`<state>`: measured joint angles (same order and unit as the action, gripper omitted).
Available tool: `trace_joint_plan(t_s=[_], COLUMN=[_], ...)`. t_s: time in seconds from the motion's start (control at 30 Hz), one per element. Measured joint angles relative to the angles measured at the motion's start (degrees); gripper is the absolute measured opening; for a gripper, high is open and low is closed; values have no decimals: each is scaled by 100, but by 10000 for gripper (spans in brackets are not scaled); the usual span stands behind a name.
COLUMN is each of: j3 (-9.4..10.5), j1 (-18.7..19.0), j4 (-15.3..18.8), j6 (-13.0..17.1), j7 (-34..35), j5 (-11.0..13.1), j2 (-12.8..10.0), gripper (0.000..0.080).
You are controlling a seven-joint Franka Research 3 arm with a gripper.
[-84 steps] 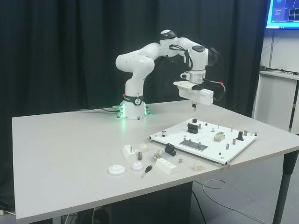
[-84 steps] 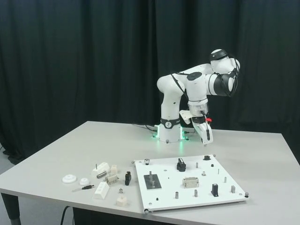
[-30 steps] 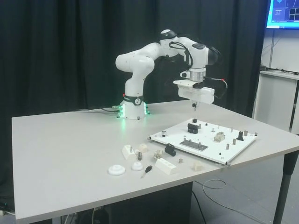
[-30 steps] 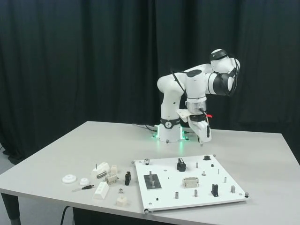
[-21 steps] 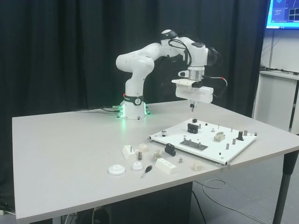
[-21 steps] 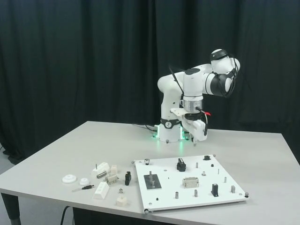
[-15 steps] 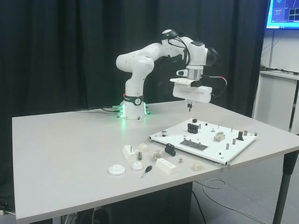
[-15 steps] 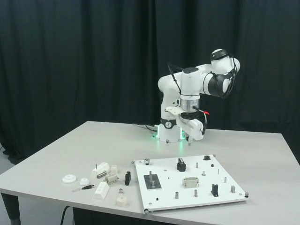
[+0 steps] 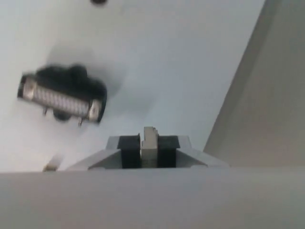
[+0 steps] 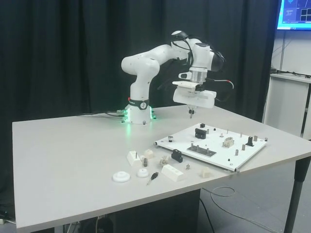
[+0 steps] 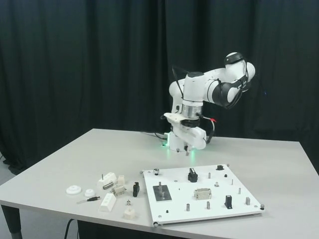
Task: Place Ethernet.
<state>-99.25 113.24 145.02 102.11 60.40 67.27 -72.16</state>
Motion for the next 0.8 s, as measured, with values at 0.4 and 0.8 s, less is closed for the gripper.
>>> trace_joint_plan(t_s=[0.4, 0.8], j3=[263, 307], j1=[-739, -1489], j4=[-78, -277], j6=[626, 746], j7=[-1172, -2424], j5=[133, 434], j2=[146, 165], gripper=[71, 71])
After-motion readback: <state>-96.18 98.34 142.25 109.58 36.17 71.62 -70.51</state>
